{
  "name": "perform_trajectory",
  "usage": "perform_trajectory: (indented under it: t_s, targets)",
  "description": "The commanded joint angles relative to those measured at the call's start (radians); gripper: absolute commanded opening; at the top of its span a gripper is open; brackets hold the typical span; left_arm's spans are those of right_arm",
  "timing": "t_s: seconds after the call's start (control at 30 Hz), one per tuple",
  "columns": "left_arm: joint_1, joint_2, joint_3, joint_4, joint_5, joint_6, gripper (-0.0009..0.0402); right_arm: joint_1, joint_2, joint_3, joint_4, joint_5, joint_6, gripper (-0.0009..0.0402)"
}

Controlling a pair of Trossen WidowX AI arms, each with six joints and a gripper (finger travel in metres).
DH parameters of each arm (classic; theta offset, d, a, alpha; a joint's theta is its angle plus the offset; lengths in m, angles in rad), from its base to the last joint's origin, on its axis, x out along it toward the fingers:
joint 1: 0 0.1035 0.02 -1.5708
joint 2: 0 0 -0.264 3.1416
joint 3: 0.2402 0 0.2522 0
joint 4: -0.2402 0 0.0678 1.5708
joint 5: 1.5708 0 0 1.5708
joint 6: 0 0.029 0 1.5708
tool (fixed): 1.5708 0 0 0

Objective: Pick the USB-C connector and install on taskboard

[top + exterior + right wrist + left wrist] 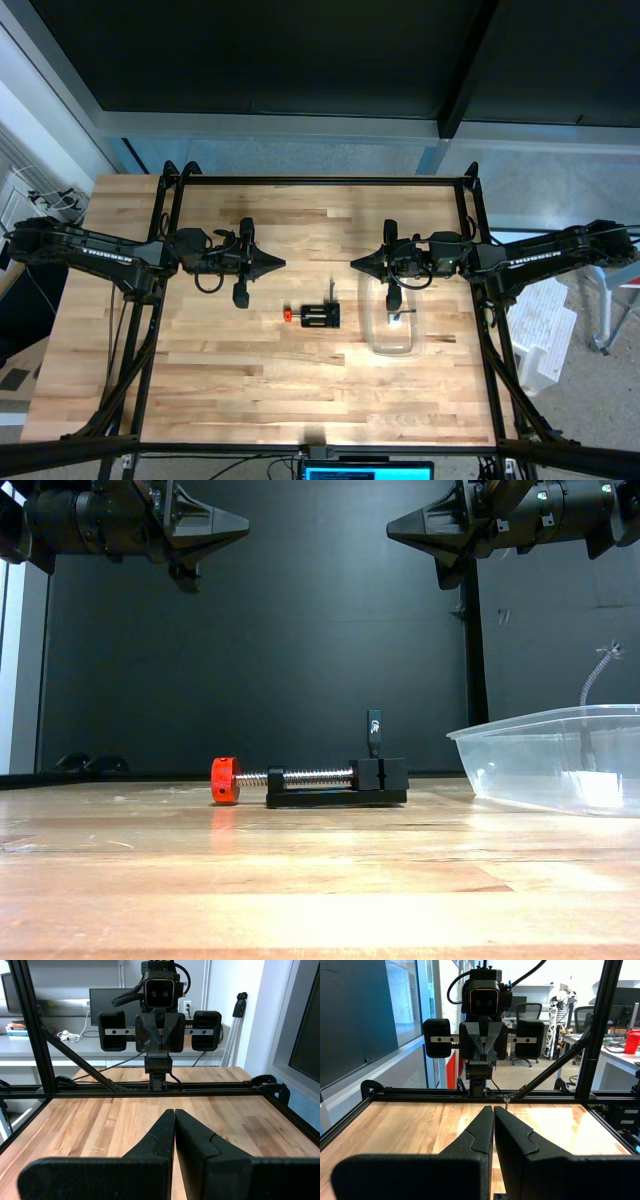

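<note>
- The left tool (281,264) hangs high over the wooden surface (200,380), left of centre, pointing inward. In its own wrist view the two fingers meet at the tips (493,1108), so it is closed and holds nothing.
- The right tool (354,264) mirrors it from the other side, also raised and pointing inward. Its fingers are pressed together as well (175,1111) — closed and empty.
- The two tips face each other across a gap, well apart; from table height both sit far above everything on the surface (245,522) (390,526).
- The taskboard (320,317) lies flat on the surface below that gap, nearer the viewer than both tools. It is a small black block (335,780) with a red-orange knob (225,780) on its left end and a thin dark pin (374,732) standing upright on its right part.
- A clear plastic tray (375,345) sits just right of the taskboard, apart from it and under the right arm (520,765).
- The USB-C connector (405,311) seems to be the thin dark bit inside the tray, beside a small white piece (397,321) — it is too small to be sure of more.
- A braided cable (597,675) rises above the tray's rim.
</note>
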Motion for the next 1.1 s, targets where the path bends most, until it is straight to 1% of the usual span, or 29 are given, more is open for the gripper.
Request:
perform_trajectory:
  t_s: [0.03, 0.53, 0.63, 0.73, 0.9, 1.1]
  targets:
    - [0.0, 0.0, 0.0, 0.0, 0.0, 0.0, 0.0, 0.001, 0.0, 0.0, 0.116, -0.043, -0.05, 0.0]
    - [0.0, 0.0, 0.0, 0.0, 0.0, 0.0, 0.0, 0.001, 0.002, 0.0, 0.124, -0.042, -0.05, 0.0]
    - [0.0, 0.0, 0.0, 0.0, 0.0, 0.0, 0.0, 0.002, -0.007, 0.011, 0.089, -0.043, -0.018, 0.0]
    - [0.0, 0.0, 0.0, 0.0, 0.0, 0.0, 0.0, 0.002, -0.016, 0.069, -0.087, -0.042, 0.009, 0.0]
    - [0.0, 0.0, 0.0, 0.0, 0.0, 0.0, 0.0, 0.004, -0.011, 0.23, -0.475, -0.04, 0.03, 0.0]
    - [0.0, 0.0, 0.0, 0.0, 0.0, 0.0, 0.0, 0.014, 0.021, 0.396, -0.844, -0.043, 0.053, 0.0]
